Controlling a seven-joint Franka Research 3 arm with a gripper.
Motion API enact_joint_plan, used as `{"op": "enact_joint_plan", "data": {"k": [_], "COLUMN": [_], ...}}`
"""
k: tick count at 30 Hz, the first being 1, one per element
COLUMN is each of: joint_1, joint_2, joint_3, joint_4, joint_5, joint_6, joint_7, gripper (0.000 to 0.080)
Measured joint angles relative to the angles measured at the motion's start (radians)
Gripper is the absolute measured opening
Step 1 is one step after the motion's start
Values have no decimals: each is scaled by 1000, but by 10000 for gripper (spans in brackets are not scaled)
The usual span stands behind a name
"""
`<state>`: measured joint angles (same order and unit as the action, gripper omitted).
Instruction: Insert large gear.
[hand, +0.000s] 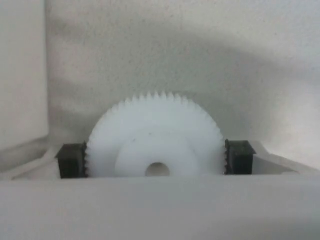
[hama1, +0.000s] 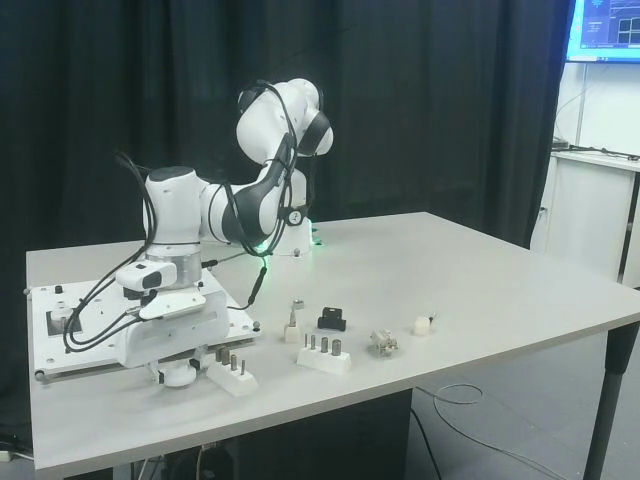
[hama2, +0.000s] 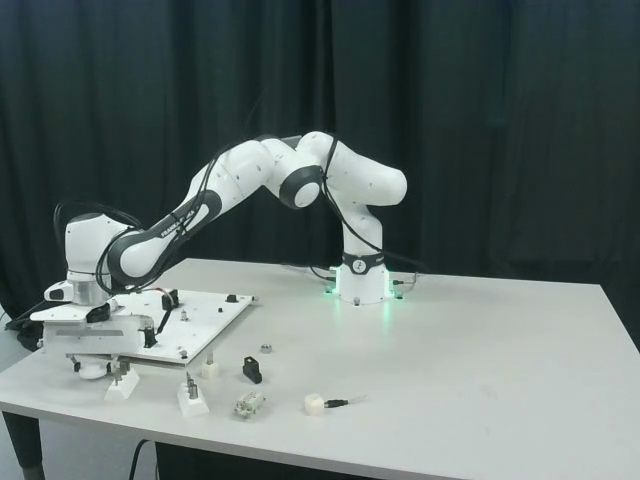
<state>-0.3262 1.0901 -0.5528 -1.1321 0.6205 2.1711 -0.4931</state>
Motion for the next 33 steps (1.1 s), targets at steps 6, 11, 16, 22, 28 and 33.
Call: {"op": "enact_joint_plan", "data": {"k": [6, 11, 16, 22, 28, 33], "joint_1": [-2, -3, -3, -3, -3, -3], "joint_2": [0, 0, 0, 0, 0, -1], "joint_3": [-4, -7, -10, -15, -19, -22], "joint_4": [19, 28, 35, 40, 43, 46], "joint_5": [0, -1, -2, -2, -2, -2], "joint_6": [-20, -27, -37, -44, -51, -53], "joint_7": [7, 10, 10, 11, 14, 23], "gripper": [595, 595, 595, 594, 594, 594]}}
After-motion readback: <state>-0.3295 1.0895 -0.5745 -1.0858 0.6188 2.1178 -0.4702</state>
